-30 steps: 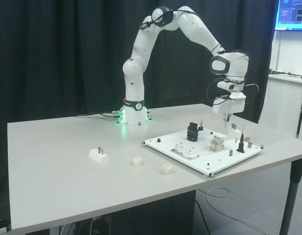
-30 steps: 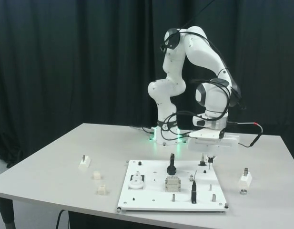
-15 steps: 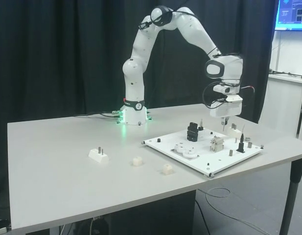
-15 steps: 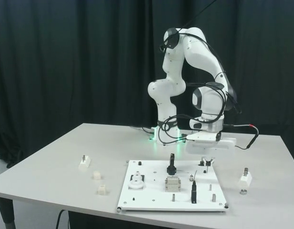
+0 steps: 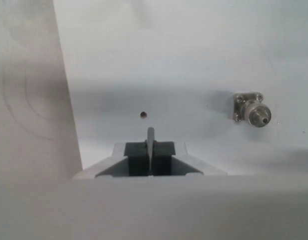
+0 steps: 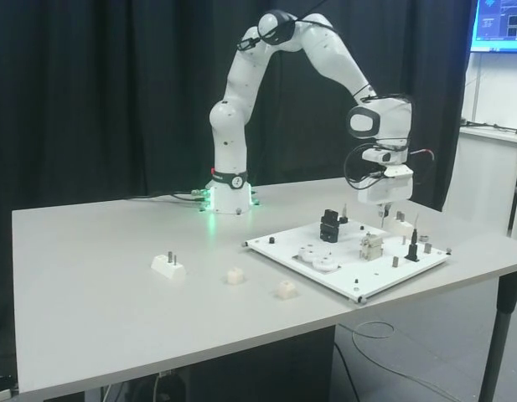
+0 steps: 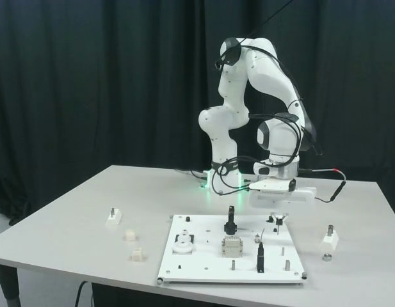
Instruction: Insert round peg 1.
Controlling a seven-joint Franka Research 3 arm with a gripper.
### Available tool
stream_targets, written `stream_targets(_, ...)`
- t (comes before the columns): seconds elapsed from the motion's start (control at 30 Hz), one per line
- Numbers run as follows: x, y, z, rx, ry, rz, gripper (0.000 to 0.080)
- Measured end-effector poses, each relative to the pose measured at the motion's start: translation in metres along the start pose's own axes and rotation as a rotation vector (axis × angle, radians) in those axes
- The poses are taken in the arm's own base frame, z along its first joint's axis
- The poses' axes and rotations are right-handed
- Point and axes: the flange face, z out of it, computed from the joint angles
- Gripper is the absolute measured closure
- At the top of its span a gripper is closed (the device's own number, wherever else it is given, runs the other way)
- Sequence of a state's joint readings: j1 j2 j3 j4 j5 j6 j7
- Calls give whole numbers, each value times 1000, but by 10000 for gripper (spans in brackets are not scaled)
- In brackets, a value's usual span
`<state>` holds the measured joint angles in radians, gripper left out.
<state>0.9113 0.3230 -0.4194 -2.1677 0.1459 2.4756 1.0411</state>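
My gripper [image 5: 150, 161] is shut on a thin grey round peg [image 5: 151, 137] that sticks out between its black fingers. The peg hangs above the white board [image 5: 193, 60], its tip close to a small round hole [image 5: 143, 115] in the board. In the first room view the gripper [image 6: 382, 209] hovers over the far right part of the board [image 6: 283, 248]. In the second room view the gripper [image 7: 277, 215] is above the board's [image 7: 203, 265] back right area. I cannot tell whether the peg touches the board.
A metal connector [image 5: 252, 110] stands on the board beside the hole. Black fixtures [image 6: 329, 224] [image 7: 260, 256], a white disc [image 6: 318, 255] and a grey block [image 7: 232, 247] also stand on the board. Off the board lie a white peg holder [image 6: 168, 265], two white cubes [image 6: 235, 275] [image 6: 285, 289] and another holder [image 7: 329, 240].
The arm has swung from the board's far right edge inward over the board, carrying the peg with it. Nothing on the table has moved.
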Motion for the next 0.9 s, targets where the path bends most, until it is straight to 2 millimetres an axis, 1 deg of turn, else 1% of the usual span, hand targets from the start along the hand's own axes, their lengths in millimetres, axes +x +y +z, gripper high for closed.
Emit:
stream_targets(0.4, 2, 1, 10, 2, 9, 5, 787)
stream_targets(0.9, -1, 1, 19, 1, 2, 13, 787)
